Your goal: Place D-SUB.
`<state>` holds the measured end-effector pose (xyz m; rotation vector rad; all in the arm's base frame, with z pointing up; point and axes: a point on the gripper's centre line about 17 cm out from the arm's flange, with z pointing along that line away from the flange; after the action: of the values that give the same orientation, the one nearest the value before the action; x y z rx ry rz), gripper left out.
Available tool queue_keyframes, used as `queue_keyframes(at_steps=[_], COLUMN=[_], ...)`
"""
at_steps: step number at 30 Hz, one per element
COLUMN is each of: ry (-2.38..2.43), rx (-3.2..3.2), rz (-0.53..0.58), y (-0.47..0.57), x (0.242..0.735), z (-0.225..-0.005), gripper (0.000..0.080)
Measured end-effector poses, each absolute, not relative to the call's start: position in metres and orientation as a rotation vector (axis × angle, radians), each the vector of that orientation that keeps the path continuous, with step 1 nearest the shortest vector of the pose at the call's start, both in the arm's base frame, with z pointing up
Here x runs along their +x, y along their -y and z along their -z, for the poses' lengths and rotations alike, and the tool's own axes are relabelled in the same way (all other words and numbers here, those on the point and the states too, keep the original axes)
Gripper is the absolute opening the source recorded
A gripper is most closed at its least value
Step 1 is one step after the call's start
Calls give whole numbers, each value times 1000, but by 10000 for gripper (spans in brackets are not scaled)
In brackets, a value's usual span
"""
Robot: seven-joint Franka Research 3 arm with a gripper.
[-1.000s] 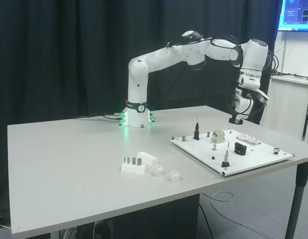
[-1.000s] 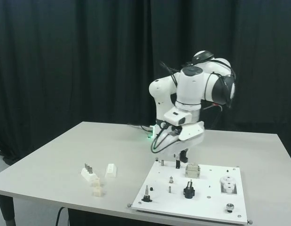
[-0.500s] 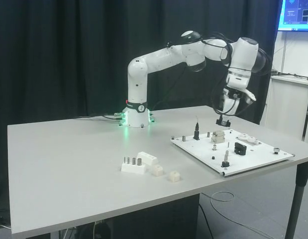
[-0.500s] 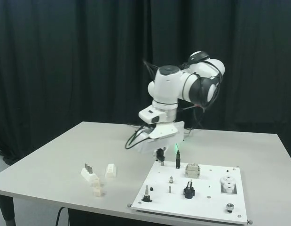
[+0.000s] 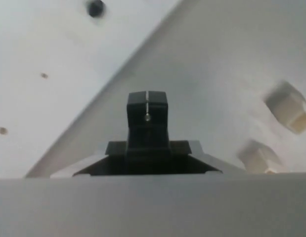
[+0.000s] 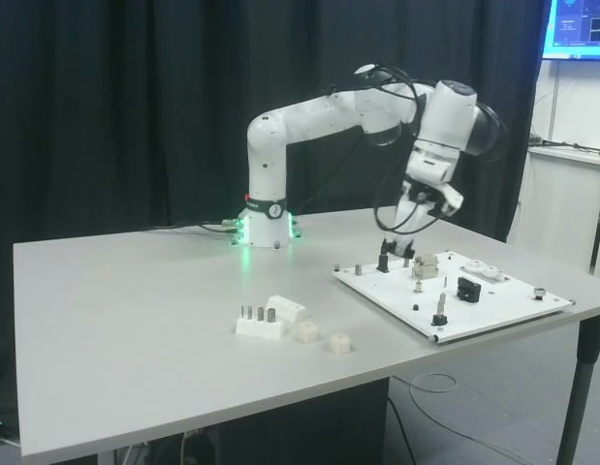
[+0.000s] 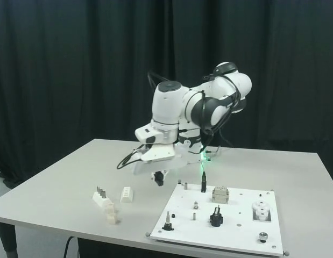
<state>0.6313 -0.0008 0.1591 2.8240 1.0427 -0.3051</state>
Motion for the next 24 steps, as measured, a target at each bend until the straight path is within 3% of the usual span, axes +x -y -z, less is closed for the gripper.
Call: queue_keyframes(at_steps=[24], ry=[-465], rx=[3067], rz=[115], y=[75], x=[603], z=[-117], gripper=[153])
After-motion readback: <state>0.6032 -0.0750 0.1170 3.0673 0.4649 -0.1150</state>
